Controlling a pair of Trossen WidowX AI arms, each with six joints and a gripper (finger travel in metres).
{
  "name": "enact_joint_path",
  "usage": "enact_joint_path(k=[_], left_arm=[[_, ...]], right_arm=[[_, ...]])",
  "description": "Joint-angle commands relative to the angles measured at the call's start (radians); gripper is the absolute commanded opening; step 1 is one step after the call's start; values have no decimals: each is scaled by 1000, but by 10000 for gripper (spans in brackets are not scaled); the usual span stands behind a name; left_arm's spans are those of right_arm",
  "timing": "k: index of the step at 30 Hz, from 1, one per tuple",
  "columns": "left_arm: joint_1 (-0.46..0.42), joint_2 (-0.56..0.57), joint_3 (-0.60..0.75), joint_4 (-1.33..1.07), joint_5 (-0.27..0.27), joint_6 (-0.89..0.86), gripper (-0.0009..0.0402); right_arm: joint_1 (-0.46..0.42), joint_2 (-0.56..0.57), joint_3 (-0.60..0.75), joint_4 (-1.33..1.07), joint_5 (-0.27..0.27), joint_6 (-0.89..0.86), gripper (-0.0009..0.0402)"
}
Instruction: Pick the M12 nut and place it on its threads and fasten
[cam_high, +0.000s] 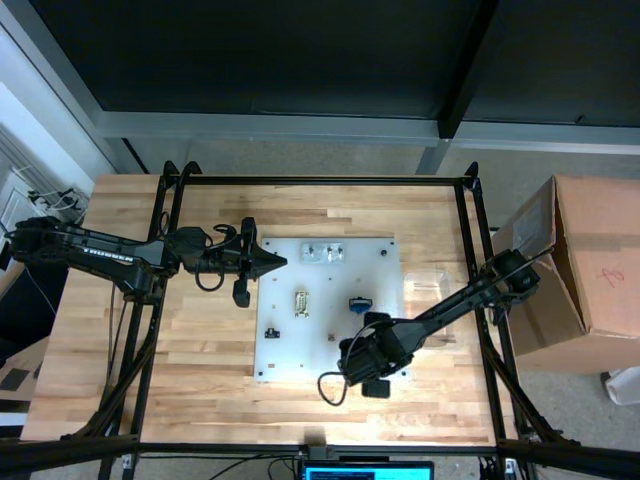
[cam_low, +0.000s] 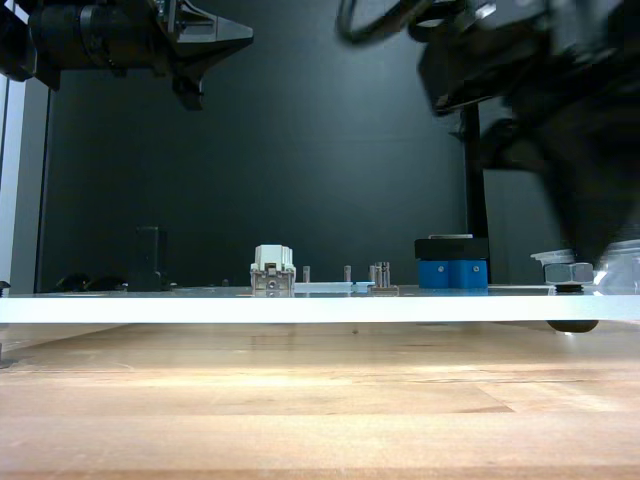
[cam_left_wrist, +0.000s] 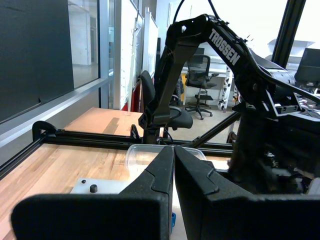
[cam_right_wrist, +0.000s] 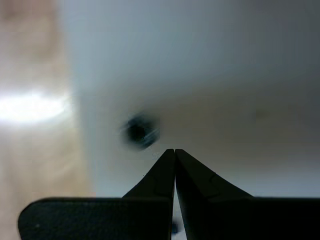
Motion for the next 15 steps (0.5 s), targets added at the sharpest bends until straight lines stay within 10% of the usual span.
enact_joint_path(k=[1, 10, 15], left_arm=[[0, 0, 0, 0, 0, 0, 0], [0, 0, 0, 1, 0, 0, 0], [0, 0, 0, 0, 0, 0, 0]], right_arm=[[2, -2, -2, 8, 26, 24, 0], [3, 6, -8, 49, -220, -47, 0], [3, 5, -8, 29, -123, -58, 0]])
